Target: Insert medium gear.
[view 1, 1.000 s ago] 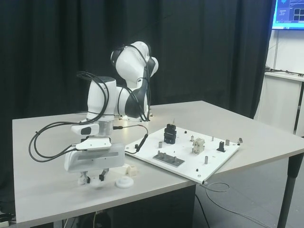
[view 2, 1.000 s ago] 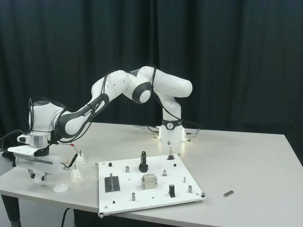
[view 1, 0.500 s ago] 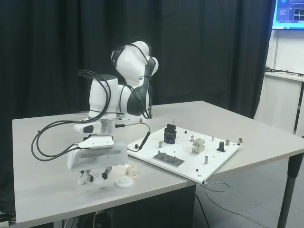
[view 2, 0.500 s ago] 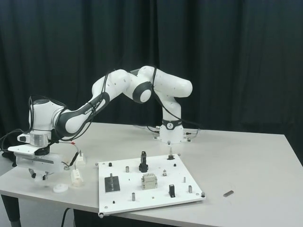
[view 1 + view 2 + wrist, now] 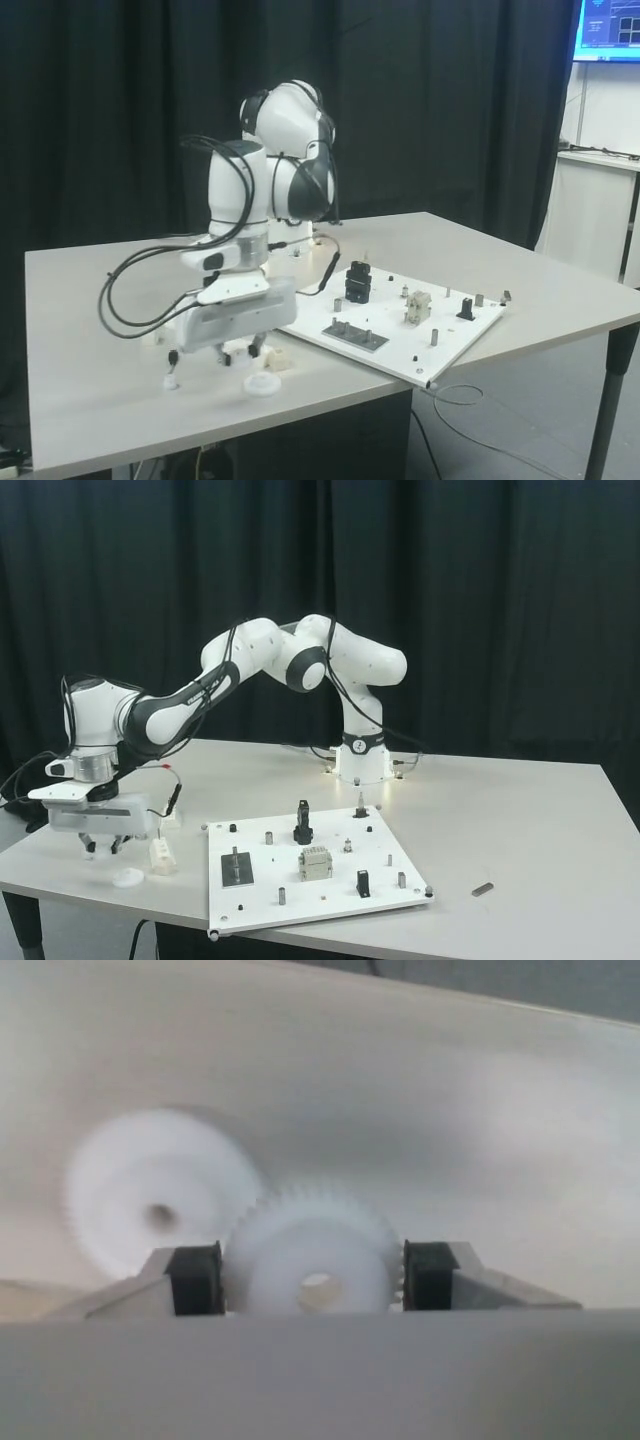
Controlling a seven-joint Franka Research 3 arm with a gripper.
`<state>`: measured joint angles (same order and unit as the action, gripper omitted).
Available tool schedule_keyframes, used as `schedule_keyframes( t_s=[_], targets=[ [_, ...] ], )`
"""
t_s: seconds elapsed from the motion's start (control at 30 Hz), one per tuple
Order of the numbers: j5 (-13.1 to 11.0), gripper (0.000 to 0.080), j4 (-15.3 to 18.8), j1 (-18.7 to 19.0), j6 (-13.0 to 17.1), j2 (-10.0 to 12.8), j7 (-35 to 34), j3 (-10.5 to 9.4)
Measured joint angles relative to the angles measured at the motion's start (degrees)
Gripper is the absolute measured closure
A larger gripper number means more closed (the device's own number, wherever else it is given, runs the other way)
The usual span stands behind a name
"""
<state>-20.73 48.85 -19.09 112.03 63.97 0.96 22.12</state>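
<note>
gripper (image 5: 312, 1278) clenched on medium gear (image 5: 312, 1260) | lifted off grey table (image 5: 90, 340) | white board (image 5: 455, 335) lies beside gripper, toward arm base | carry that way

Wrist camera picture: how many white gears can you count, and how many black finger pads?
White gears: 2, the held gear in the gripper and the loose gear beyond it.
Black finger pads: 2 and.
Total: 4
</note>
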Motion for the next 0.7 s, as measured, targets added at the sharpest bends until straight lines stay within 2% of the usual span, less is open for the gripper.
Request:
schedule_keyframes(
  t_s=[0.37, 0.7],
  targets=[
    [-0.4, 0.0412, 0.1, 2.9, -7.4, -2.2, -2.7, 0.35],
    [-1.3, 0.0412, 0.4, 5.8, -13.9, -4.0, -5.5, 1.57]
  ],
)
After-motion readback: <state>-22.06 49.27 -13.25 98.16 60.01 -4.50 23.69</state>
